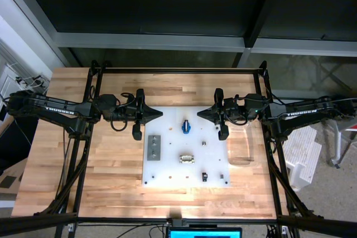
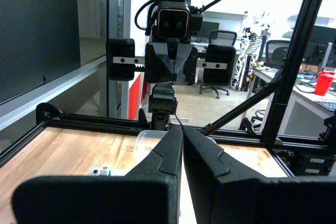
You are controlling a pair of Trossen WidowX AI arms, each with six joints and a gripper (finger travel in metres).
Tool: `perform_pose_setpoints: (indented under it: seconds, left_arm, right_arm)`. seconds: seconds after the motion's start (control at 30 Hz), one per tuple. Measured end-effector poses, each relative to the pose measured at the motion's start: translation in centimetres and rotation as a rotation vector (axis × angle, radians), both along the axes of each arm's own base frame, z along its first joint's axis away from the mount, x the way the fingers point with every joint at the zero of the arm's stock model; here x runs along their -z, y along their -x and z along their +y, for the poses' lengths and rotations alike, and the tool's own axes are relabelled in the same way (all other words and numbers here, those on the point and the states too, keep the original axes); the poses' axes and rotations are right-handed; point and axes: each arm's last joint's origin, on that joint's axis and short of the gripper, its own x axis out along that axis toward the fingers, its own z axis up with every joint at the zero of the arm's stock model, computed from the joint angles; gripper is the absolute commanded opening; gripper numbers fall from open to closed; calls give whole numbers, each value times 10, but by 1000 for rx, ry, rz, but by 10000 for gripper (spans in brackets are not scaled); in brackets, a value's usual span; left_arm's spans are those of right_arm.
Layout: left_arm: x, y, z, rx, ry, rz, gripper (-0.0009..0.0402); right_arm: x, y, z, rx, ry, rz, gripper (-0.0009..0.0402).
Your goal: Pick the 16mm bar and install on taskboard
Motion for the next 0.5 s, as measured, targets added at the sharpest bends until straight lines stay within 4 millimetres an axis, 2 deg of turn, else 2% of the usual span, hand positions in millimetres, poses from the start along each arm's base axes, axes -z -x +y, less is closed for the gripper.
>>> perform_pose_setpoints:
  seconds: [0.5]
  left_arm:
    - [0,0,0,0,0,0,0]
  right_arm:
    - [0,0,0,0,0,0,0]
